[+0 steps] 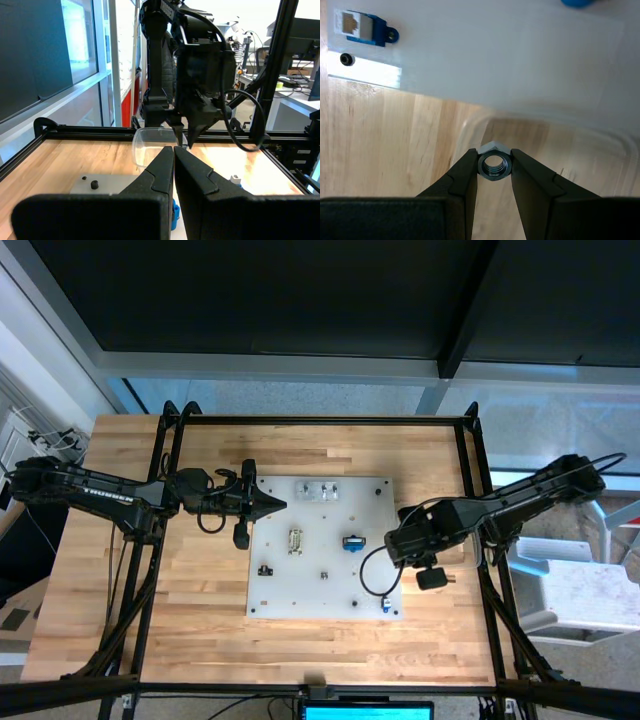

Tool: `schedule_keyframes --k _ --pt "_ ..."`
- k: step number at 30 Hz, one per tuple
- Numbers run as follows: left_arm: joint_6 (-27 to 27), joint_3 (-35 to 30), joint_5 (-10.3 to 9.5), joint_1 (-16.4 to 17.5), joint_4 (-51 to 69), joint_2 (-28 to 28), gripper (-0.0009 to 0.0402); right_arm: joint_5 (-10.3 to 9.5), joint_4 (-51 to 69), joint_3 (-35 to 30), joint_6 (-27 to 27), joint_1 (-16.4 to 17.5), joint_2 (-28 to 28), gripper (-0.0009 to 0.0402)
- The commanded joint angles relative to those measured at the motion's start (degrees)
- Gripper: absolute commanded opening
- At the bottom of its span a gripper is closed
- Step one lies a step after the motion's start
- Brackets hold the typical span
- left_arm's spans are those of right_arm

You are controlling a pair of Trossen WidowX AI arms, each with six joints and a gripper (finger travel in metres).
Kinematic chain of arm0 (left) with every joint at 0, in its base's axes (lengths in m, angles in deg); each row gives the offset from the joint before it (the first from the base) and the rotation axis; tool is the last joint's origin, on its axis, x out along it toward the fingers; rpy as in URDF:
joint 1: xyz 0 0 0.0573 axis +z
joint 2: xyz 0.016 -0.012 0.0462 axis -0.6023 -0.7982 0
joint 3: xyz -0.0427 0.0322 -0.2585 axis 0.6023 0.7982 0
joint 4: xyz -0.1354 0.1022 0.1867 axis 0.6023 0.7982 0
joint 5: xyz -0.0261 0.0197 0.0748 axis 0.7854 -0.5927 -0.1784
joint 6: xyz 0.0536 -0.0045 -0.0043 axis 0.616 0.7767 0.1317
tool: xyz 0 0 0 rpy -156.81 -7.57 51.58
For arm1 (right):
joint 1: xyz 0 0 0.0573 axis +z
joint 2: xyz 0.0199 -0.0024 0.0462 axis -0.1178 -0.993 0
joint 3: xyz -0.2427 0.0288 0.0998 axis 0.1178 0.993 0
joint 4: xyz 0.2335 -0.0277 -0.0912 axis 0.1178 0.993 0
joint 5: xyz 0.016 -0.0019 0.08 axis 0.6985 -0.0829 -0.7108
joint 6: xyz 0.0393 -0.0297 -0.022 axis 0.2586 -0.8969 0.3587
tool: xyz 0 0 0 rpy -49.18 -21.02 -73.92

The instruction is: Unfasten the M12 fastener and place in the container

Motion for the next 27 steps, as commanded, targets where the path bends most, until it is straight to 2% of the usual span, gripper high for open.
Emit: schedule_keyframes --k 1,9,17,27 --pt "0.0 -0.02 0.0 0.0 -0.02 0.0 0.0 0.07 0.33 2.03 4.31 -0.2 2.16 0.0004" --pt "0.0 -0.02 0.0 0.02 0.0 0.0 0.0 0.48 0.74 7.96 12.15 -0.74 7.54 0.0004" --pt "0.0 -0.02 0.0 0.0 0.0 0.0 0.0 0.52 1.62 10.97 22.67 -0.81 10.51 0.0004" --pt "0.0 -0.02 0.0 0.0 0.0 0.0 0.0 0.68 1.53 11.56 27.45 -0.79 10.32 0.0004"
